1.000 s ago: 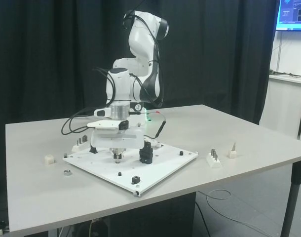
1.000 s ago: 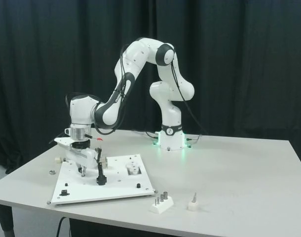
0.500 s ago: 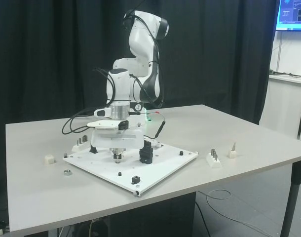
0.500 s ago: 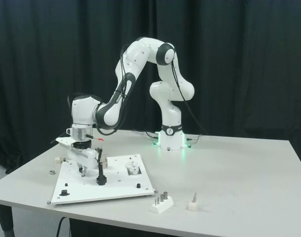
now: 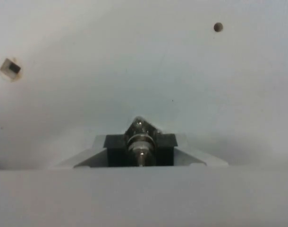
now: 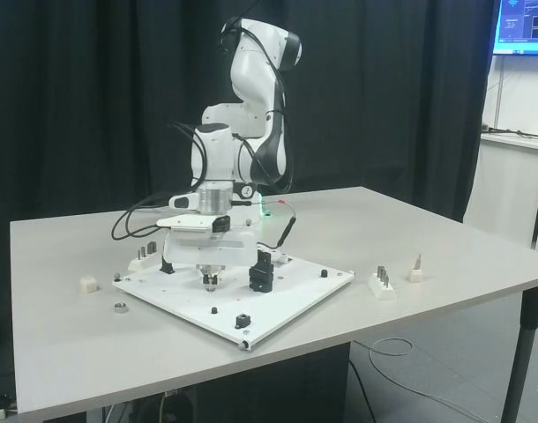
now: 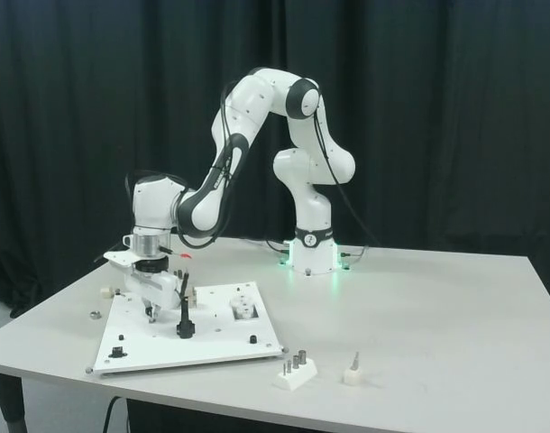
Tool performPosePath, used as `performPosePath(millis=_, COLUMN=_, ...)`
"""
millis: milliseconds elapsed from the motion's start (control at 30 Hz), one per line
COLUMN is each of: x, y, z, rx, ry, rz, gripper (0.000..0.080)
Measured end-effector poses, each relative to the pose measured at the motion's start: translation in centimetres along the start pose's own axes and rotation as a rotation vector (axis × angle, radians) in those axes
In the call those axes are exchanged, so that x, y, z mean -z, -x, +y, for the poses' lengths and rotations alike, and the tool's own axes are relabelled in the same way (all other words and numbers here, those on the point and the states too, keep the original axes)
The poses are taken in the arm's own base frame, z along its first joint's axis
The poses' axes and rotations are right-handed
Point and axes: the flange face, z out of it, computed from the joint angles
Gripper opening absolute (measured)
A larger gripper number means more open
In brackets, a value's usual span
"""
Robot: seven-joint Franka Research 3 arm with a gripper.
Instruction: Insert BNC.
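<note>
A white robot arm [image 7: 257, 117] rises from its base on a grey surface [image 7: 419, 307], bends over at the elbow and reaches down, wrist vertical. Its claw [image 6: 210, 278] points straight down just above a white board [image 6: 278, 295] and is clenched on a small metal BNC connector [image 5: 140, 142], held upright between the fingers. A black fixture [image 6: 260, 271] stands on the board just beside the claw. A white peg block [image 7: 294, 371] sits well apart, near the surface's front edge
</note>
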Motion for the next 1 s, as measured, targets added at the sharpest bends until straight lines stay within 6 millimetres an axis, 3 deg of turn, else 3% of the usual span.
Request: performPosePath(millis=1000, x=-0.07, y=0.03, z=-0.04, rx=0.156, ry=-0.002, rz=0.011, gripper=0.0121)
